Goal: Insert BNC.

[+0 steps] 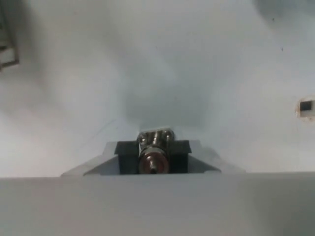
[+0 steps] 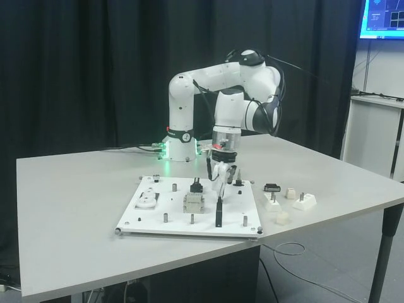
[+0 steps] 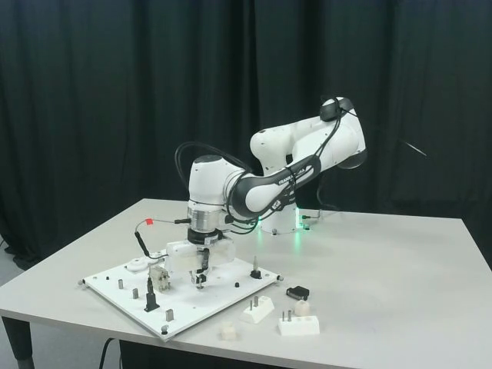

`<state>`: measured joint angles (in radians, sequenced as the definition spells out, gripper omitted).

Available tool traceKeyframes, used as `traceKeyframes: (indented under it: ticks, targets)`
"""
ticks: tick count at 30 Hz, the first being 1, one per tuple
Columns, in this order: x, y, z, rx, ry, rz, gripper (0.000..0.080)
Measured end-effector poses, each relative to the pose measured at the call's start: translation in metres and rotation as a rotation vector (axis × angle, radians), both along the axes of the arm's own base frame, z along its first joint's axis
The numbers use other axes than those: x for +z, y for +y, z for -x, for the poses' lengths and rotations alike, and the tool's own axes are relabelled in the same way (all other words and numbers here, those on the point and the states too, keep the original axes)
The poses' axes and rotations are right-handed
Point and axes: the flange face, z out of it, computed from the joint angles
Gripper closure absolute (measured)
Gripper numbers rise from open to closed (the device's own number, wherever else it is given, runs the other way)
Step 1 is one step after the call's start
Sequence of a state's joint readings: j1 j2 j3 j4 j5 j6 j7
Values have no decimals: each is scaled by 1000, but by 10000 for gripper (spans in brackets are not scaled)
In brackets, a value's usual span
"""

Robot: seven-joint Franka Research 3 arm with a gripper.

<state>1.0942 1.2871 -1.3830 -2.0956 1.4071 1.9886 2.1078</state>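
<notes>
the fingers are closed on the bnc connector [image 1: 154, 156], which sits between the fingertips of the gripper [image 2: 225, 178] with its long axis running down along the fingers and its metal barrel pointing toward the white board [image 2: 151, 218] below. the connector hangs above the board's middle, not touching it. in the first room view, from left to right, the board carries a white round part [image 2: 149, 200] near its left edge, a grey block fixture [image 2: 193, 203] at centre, a black upright post [image 2: 218, 213] just beside the gripper, and several short pegs that are too small to count surely. the board lies near the table's front edge, and bare grey table [image 2: 69, 189] stretches well to its left and behind it. right of the board, well apart from the gripper, lie one small black part [image 2: 273, 187] and four small white blocks [image 2: 304, 202]. the white arm [image 2: 218, 79] reaches over the board from behind.
</notes>
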Motion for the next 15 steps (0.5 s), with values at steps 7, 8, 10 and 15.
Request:
traceKeyframes:
  ticks: [7, 8, 10, 15]
  targets:
    - [1, -6, 1, -25, -7, -39, 682]
    - [1, -7, 1, -29, -9, -44, 682]
    - [0, -8, 1, -34, -11, -53, 682]
    - [1, -11, 1, -50, -12, -69, 682]
